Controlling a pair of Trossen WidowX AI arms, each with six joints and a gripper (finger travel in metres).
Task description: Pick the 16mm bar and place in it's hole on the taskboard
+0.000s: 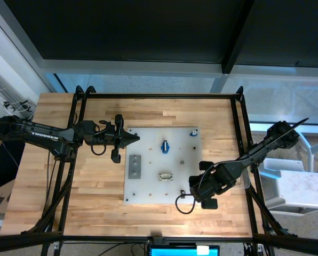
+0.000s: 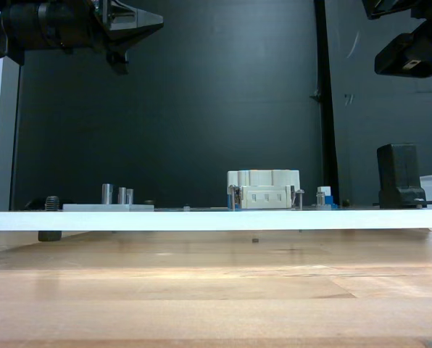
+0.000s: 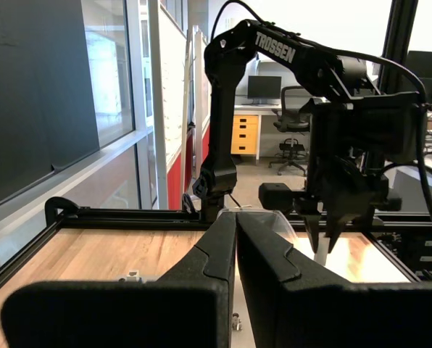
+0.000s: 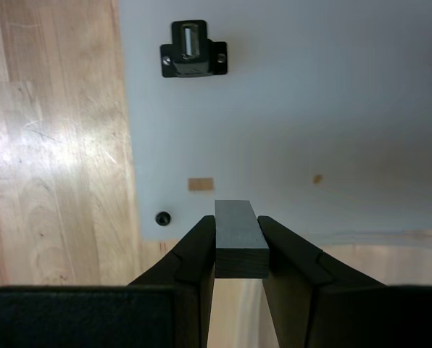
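Observation:
My right gripper [image 4: 238,222] is shut on the 16mm bar [image 4: 241,250], a grey square-ended bar that sticks out between the fingers. It hangs clear above the white taskboard [image 4: 310,109], near the board's edge, with a small tan rectangular opening [image 4: 201,184] just beyond the bar's end. From above, the right gripper [image 1: 197,188] is over the board's near right corner. My left gripper [image 1: 131,137] hovers over the far left edge of the taskboard [image 1: 148,186], fingers shut with nothing between them; the left wrist view shows these fingers [image 3: 223,239] pressed together.
On the board sit a grey block with upright pegs [image 1: 134,166], a blue part [image 1: 165,145], a white connector [image 1: 166,176] and a black socket [image 4: 193,49]. A black cable loop [image 1: 183,202] hangs by the right wrist. A black frame rail [image 1: 159,96] rings the wooden table.

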